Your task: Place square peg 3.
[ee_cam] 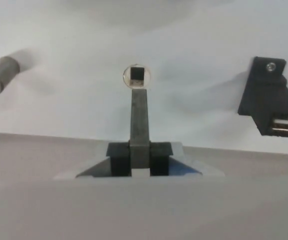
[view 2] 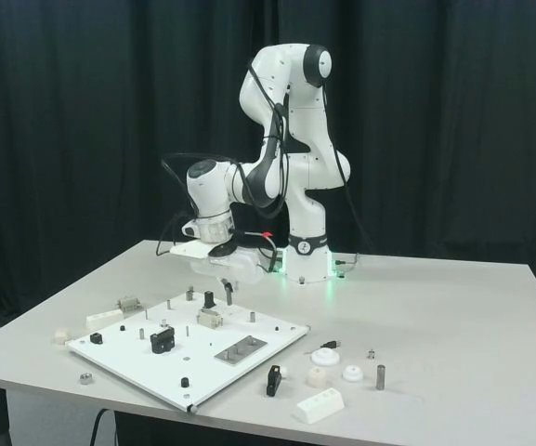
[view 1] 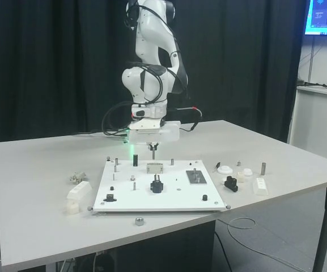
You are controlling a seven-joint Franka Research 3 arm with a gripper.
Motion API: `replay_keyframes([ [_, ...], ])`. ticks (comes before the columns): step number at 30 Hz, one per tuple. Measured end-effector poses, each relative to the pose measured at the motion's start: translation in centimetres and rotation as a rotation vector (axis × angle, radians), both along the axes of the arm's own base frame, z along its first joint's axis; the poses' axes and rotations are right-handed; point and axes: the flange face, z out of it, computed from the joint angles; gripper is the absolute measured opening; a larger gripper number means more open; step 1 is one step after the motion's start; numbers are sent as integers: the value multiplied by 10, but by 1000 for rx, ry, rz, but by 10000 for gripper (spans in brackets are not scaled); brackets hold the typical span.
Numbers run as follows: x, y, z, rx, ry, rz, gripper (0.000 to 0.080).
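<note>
The fingers [ee_cam: 119, 159] pinch a grey square peg [ee_cam: 139, 122] upright — its lower end hangs above a round-rimmed square hole [ee_cam: 137, 75] in the white board [view 1: 169, 192], not touching it.

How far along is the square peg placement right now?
Done: the gripper is shut on the square peg, carried above the white board. In hand: the peg's tip lines up with the square hole in the wrist view. Left: lowering, inserting and releasing.
</note>
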Motion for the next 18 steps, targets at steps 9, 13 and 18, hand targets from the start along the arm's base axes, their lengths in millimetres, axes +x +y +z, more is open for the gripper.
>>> replay_keyframes([
  [9, 1, 0, 7, -5, -1, 1, 75],
  [13, 1, 0, 8, -3, -1, 2, 75],
  [18, 1, 0, 10, -3, 0, 4, 75],
])
